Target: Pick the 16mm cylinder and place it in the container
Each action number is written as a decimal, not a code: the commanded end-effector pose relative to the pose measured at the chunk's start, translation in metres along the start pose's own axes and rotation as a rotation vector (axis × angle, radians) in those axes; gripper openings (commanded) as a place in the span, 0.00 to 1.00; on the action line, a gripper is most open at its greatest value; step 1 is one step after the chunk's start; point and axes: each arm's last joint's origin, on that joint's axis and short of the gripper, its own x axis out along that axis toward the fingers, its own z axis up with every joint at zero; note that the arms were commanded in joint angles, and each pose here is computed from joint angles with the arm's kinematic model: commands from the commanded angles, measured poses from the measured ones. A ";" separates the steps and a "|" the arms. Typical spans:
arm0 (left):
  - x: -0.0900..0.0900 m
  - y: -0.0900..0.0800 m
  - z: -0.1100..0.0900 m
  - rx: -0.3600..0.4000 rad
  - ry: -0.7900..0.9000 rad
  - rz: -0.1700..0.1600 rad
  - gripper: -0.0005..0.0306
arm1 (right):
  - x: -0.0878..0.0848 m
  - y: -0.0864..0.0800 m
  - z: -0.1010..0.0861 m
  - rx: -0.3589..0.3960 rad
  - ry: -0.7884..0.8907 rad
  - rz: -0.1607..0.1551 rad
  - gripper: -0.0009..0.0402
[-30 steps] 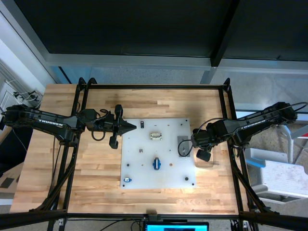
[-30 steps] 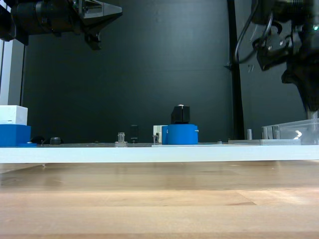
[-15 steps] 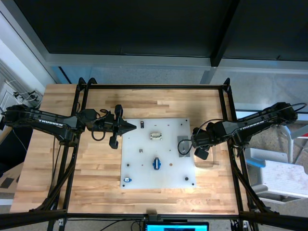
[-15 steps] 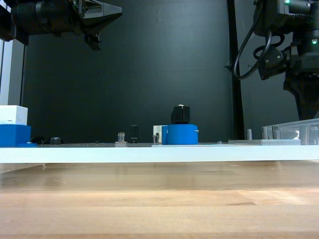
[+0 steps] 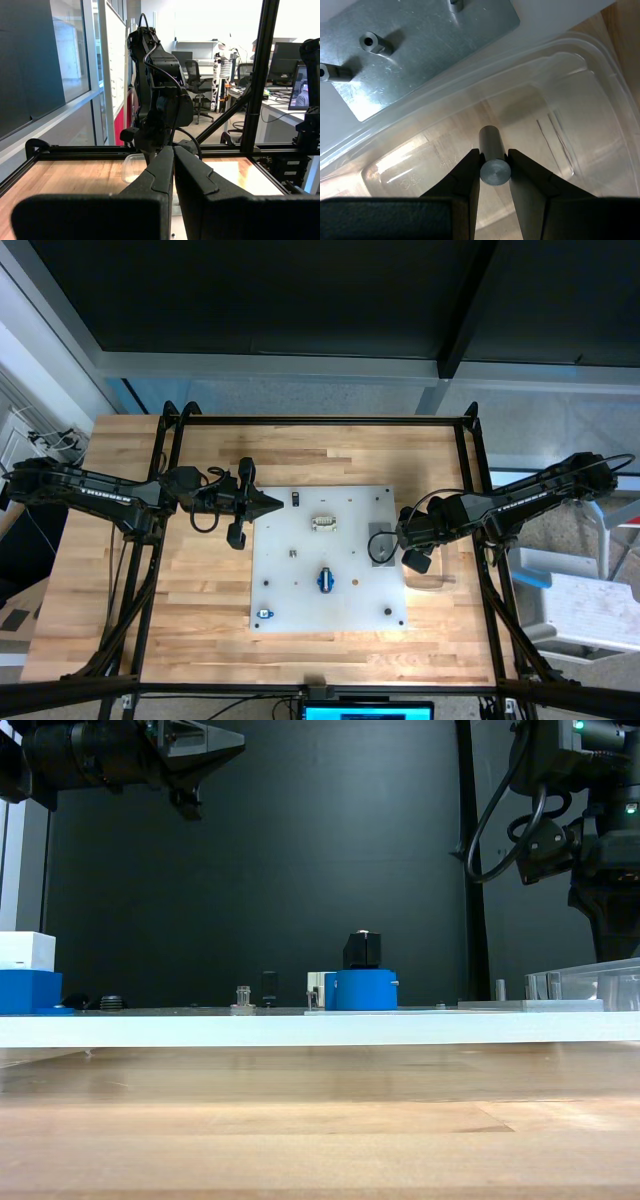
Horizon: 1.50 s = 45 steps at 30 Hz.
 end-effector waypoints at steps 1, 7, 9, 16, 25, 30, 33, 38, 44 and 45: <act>0.000 0.000 0.000 0.000 0.000 0.000 0.02 | 0.000 0.002 0.001 -0.013 -0.011 0.009 0.08; 0.000 0.000 0.000 0.000 0.000 0.000 0.02 | 0.000 0.003 0.001 -0.025 -0.022 0.019 0.16; 0.000 0.000 0.000 0.000 0.000 0.000 0.02 | 0.000 0.003 0.001 -0.026 -0.023 0.020 0.20; 0.000 0.000 0.000 0.000 0.000 0.000 0.02 | 0.000 0.003 0.001 -0.026 -0.025 0.021 0.30; 0.000 0.000 0.000 0.000 0.000 0.000 0.02 | 0.000 0.004 0.001 -0.027 -0.025 0.023 0.34; 0.000 0.000 0.000 0.000 0.000 0.000 0.02 | 0.000 0.004 0.001 -0.026 -0.022 0.029 0.34; 0.000 0.000 0.000 0.000 0.000 0.000 0.02 | -0.002 0.005 0.002 -0.024 -0.023 0.037 0.34; 0.000 0.000 0.000 0.000 0.000 0.000 0.02 | -0.011 0.008 0.007 -0.022 -0.046 0.056 0.34; 0.000 0.000 0.000 0.000 0.000 0.000 0.02 | -0.024 0.009 0.012 -0.023 -0.041 0.051 0.34; 0.000 0.000 0.000 0.000 0.000 0.000 0.02 | -0.027 0.009 0.012 -0.024 -0.036 0.048 0.34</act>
